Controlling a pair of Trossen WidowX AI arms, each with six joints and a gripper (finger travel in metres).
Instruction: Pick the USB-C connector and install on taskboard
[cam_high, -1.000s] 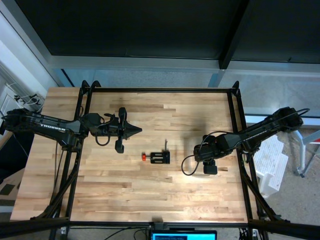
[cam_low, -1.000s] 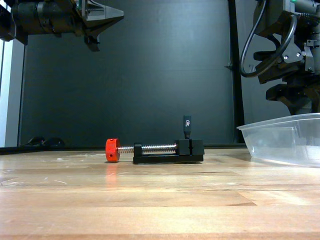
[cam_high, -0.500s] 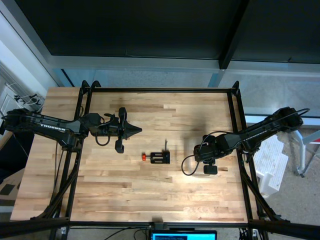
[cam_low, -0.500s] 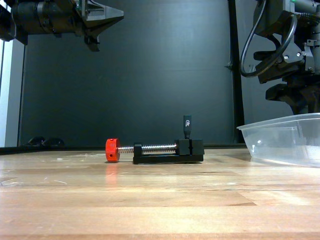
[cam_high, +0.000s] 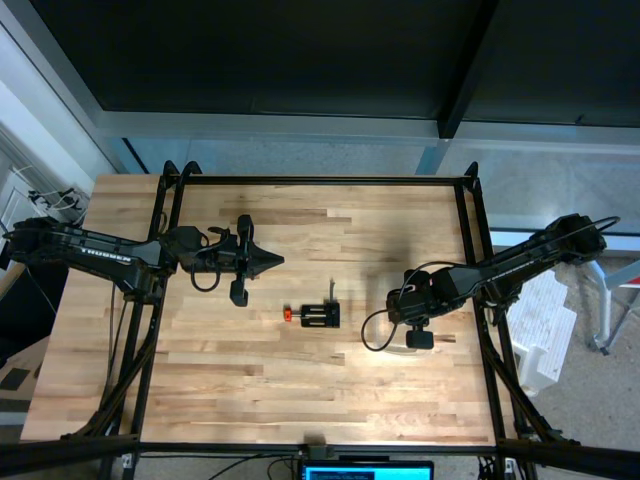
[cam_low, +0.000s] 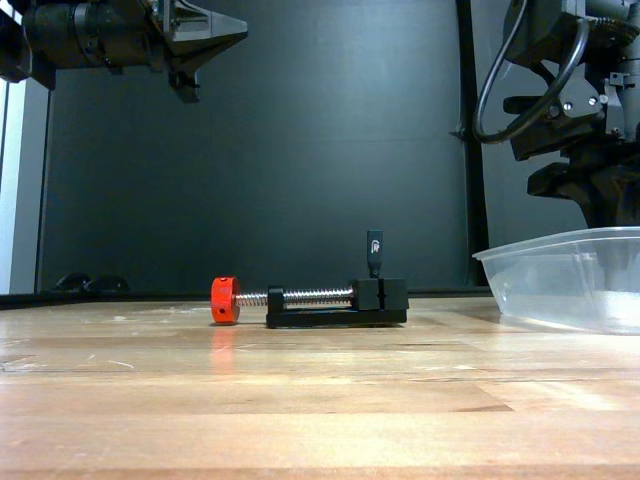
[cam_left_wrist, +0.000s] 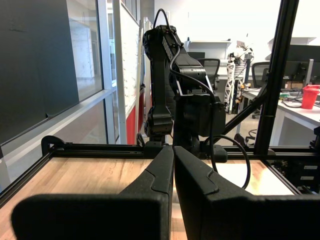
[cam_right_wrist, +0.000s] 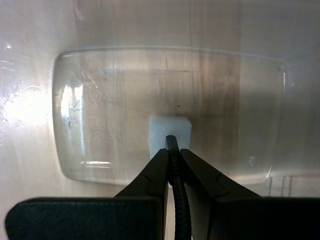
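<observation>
Blond wood table (cam_high: 250, 380): right gripper (cam_right_wrist: 173, 151) over the glossy clear tray (cam_right_wrist: 59, 100) at right, jaws pinching the thin dark USB-C connector (cam_right_wrist: 171, 142); left gripper (cam_left_wrist: 173, 150) hovers left, jaws together.

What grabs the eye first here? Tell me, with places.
The red-orange knob on the black taskboard, mid-table. At the right, the right gripper hangs over a clear tray, shut on the USB-C connector above a white square piece. The left gripper, shut, is parked high at the left.
</observation>
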